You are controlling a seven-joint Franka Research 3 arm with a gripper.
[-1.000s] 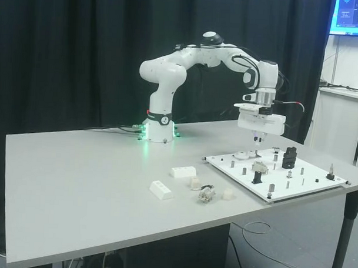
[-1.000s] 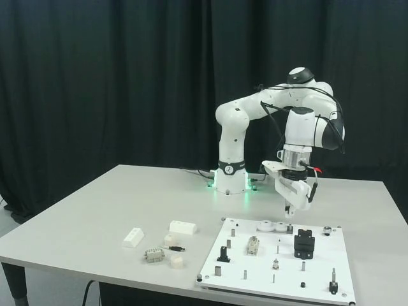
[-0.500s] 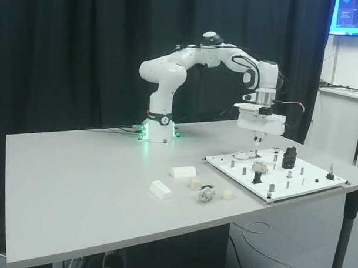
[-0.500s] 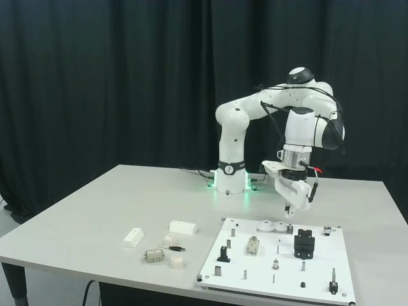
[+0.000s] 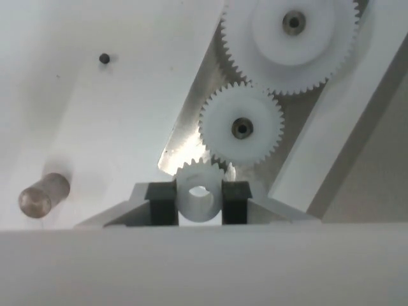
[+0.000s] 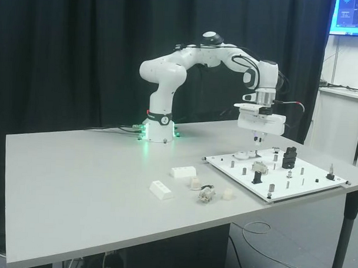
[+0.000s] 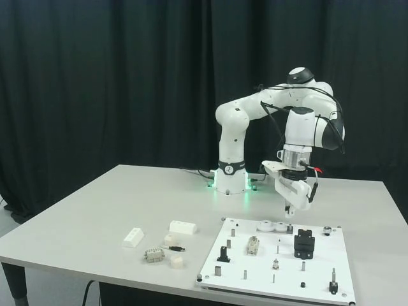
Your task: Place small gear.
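Robotics lab: black curtains (image 7: 127,83), grey table (image 6: 77,177), bolted white arm (image 7: 255,115), assembly board (image 7: 274,258).

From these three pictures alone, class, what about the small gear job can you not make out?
- Wrist view: the small gear hides whatever peg lies under it, so seating is unknown.
- Wrist view: the large gear is cut off by the frame edge.
- Both room views: the hand covers the small gear; the mounted gears are too small to show teeth meshing.
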